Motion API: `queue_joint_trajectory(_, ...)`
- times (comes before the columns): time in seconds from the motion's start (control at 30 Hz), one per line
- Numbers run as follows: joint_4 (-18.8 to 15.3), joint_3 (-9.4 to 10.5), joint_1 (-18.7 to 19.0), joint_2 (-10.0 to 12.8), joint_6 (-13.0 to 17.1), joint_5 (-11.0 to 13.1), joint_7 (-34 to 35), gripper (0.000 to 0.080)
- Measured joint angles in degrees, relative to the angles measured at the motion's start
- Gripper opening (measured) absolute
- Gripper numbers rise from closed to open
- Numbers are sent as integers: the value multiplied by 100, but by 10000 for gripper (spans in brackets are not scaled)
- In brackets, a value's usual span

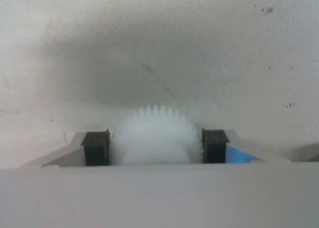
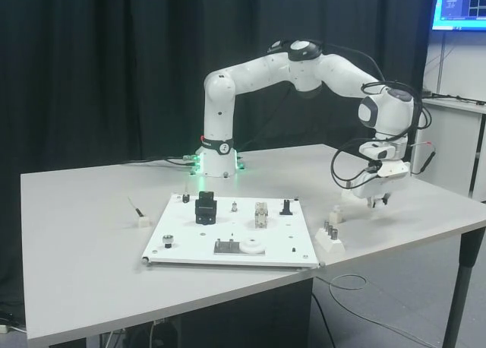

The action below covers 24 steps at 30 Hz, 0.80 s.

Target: Insert medium gear.

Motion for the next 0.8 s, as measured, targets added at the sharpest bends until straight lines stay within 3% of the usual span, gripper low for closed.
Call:
queue_joint_trajectory(0.4, 0, -35, 0, 0, 30, -43, -78, 396)
queue_joint_trajectory(0.8, -1, -306, -63, 1, 48, -260, -442, 396)
